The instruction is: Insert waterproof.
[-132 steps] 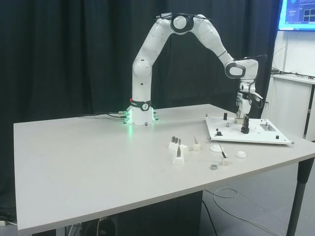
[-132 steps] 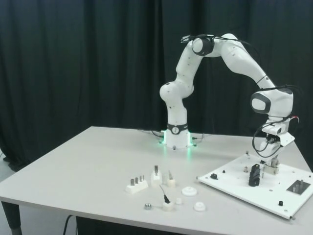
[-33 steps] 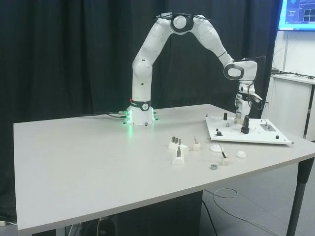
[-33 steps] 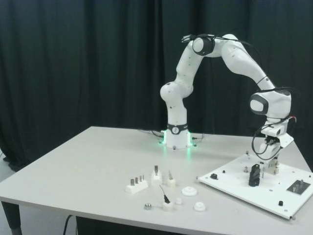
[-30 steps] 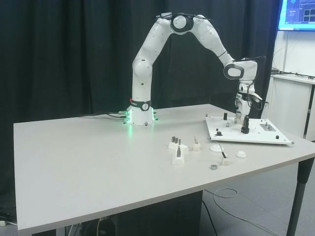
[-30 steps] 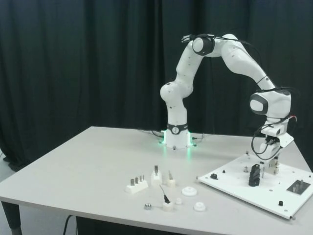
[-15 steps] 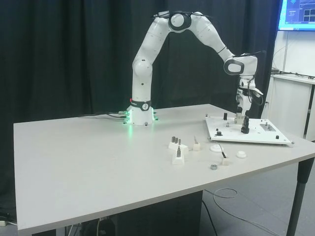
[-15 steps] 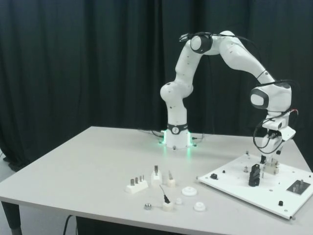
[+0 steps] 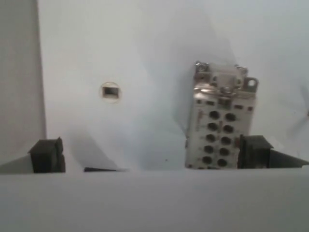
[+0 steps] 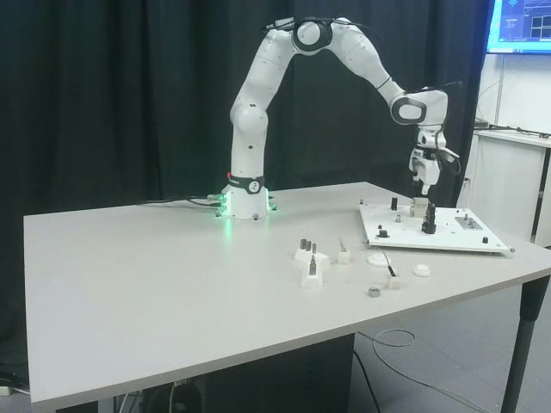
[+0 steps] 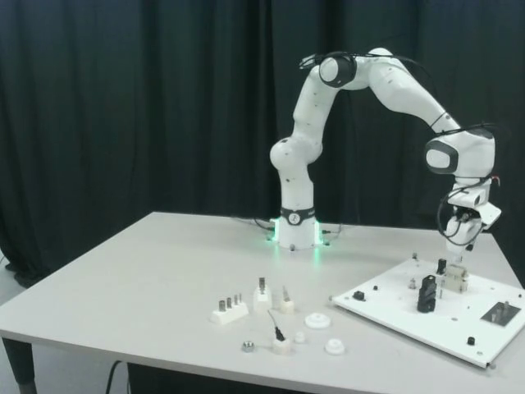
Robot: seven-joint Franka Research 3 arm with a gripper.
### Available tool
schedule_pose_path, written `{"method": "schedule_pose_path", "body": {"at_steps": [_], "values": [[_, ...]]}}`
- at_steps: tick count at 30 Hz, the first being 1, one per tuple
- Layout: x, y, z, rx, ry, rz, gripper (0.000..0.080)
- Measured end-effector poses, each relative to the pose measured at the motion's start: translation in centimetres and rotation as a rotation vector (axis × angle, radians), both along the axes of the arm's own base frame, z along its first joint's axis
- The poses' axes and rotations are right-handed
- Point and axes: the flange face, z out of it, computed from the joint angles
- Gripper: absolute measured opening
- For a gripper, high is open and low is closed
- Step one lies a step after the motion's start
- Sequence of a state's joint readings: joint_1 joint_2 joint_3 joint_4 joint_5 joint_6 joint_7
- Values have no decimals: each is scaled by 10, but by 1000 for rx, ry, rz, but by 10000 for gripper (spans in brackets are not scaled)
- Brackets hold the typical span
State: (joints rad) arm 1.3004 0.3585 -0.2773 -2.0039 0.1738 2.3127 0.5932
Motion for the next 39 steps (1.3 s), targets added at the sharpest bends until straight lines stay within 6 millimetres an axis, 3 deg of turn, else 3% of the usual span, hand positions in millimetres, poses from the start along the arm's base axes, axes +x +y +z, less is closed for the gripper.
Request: {"method": "schedule_pose_path", "body": {"at_steps": [10, 26, 39], "values": [[-13, 7, 3, -23, -39, 8, 800], [-7, -3, 2, -50, -71, -7, 800], [-15, -2, -2, -58, -66, 2, 800]]}}
